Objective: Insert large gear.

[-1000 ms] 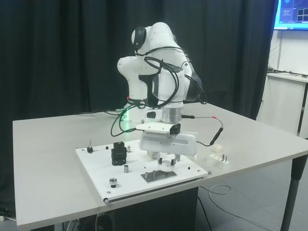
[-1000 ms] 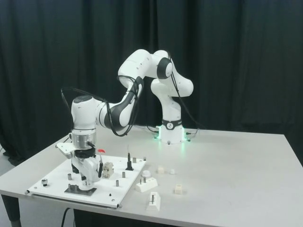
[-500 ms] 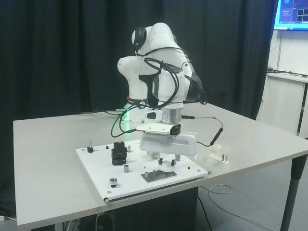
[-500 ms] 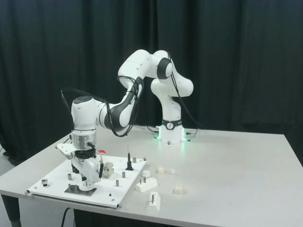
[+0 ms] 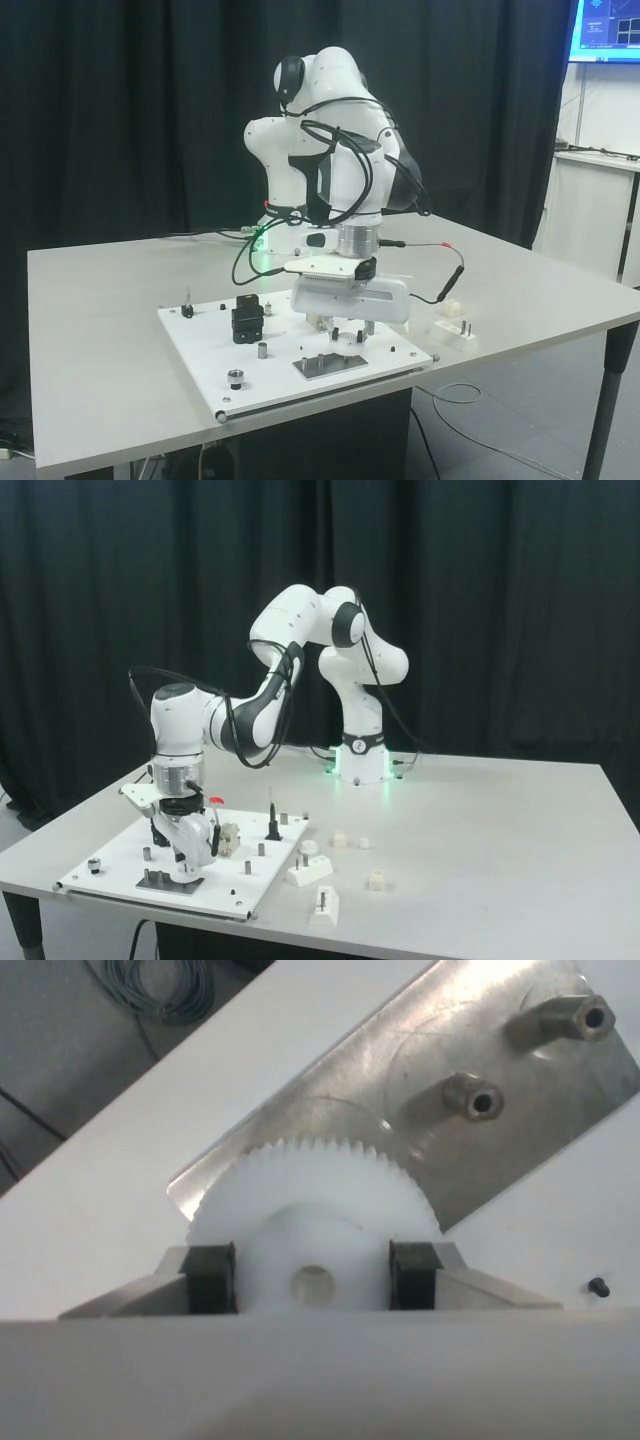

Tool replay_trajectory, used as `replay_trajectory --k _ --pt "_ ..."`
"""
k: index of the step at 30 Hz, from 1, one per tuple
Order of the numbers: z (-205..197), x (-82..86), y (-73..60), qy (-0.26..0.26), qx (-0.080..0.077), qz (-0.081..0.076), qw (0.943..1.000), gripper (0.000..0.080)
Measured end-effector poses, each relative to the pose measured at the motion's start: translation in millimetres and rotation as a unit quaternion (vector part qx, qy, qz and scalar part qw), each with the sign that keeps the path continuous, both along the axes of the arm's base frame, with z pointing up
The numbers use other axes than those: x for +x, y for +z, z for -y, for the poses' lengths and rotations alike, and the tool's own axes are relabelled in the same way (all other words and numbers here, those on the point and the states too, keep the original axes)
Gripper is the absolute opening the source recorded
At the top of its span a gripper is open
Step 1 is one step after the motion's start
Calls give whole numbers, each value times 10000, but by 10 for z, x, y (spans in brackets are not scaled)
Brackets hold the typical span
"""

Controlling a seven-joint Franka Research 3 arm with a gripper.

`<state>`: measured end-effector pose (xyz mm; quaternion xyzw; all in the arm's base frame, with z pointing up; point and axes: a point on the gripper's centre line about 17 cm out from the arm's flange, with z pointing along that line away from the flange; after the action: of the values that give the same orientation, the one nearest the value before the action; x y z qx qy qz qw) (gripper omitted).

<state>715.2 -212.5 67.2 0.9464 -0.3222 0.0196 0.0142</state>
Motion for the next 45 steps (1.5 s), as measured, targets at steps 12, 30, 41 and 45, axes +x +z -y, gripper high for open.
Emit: replay_trajectory --k 12,30,41,45 --pt "27 3 0 29 -18 12 10000 327" --pt "63 79 0 96 -75 150 9998 327" --pt "41 88 -1 121 -67 156 9998 327" --pt "33 87 -3 126 -63 152 9998 327"
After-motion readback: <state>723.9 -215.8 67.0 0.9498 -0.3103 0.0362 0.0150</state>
